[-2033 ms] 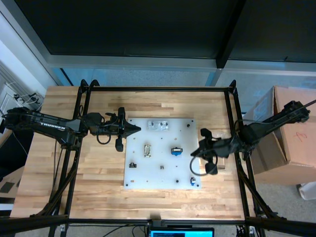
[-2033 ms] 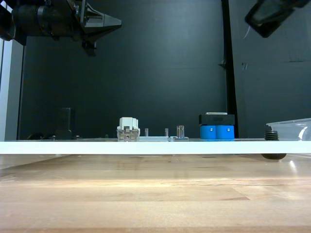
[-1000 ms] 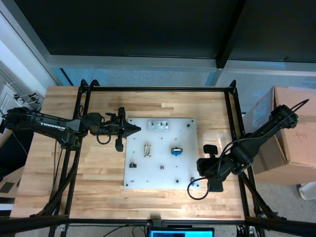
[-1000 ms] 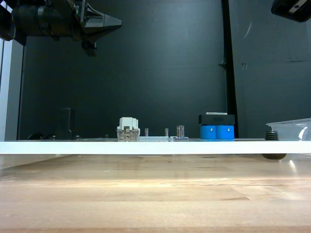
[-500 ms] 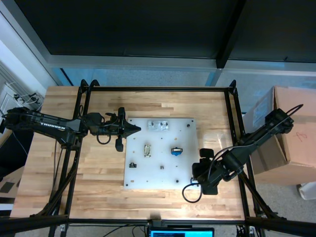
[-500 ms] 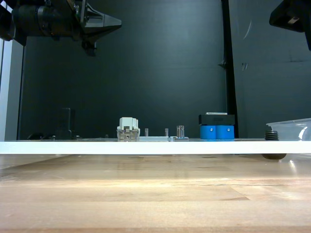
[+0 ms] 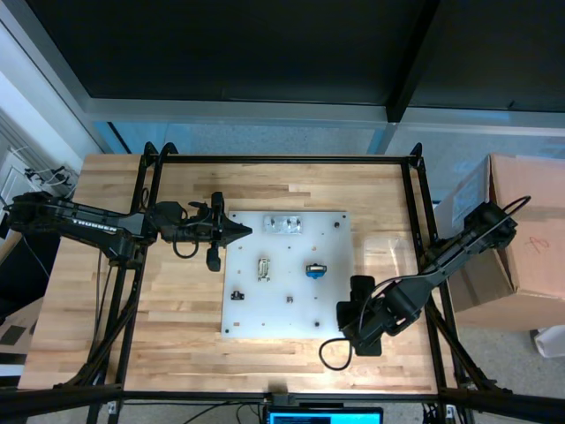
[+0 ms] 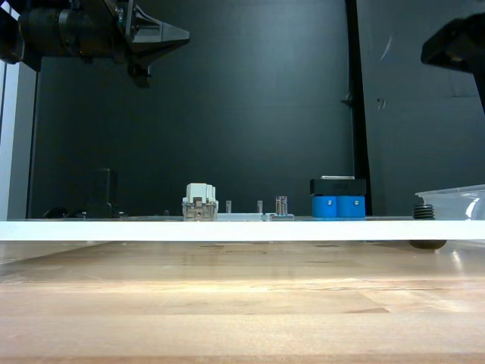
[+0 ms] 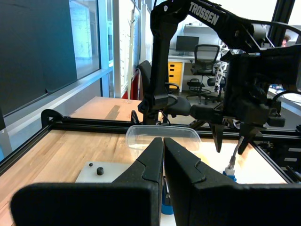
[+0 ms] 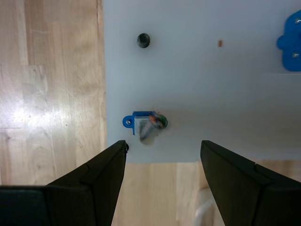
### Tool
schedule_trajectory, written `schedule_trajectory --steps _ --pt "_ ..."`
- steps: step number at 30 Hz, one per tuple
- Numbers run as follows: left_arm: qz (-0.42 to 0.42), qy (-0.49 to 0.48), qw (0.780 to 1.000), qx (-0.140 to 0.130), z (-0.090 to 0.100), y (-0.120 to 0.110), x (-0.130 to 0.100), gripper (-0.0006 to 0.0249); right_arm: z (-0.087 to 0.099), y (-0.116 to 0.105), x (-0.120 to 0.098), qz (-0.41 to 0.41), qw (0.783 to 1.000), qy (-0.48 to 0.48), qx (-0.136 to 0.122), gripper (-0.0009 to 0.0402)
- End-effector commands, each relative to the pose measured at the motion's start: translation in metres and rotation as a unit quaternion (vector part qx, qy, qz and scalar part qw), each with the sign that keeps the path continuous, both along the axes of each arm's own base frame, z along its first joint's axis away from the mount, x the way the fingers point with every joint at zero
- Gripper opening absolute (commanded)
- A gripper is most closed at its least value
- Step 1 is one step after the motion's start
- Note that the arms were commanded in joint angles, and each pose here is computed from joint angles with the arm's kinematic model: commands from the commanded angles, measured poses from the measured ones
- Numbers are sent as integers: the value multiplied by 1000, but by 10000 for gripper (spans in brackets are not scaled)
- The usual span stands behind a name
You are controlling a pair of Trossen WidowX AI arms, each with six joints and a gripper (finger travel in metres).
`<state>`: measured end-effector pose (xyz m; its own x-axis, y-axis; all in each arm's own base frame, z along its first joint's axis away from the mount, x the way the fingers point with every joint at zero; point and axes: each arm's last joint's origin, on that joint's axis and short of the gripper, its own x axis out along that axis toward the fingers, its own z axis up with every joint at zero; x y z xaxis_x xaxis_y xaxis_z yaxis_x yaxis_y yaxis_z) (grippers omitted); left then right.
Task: Remove the RJ45 connector from the taskboard and place in the container
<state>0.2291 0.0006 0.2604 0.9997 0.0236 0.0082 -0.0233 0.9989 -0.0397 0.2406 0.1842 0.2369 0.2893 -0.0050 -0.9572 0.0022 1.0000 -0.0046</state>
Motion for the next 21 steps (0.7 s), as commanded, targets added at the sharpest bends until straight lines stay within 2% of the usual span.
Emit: schedule_trajectory --steps 1,16,21 --pt "0 0 1000 0 0 0 0 0 -7 3 2 1 1000 -2 3 220" --pt "0 0 1000 0 0 0 0 0 -33 5 2 5 1000 -9 8 218" --pt "0 0 1000 0 0 0 0 0 -31 5 2 8 1000 -12 9 192"
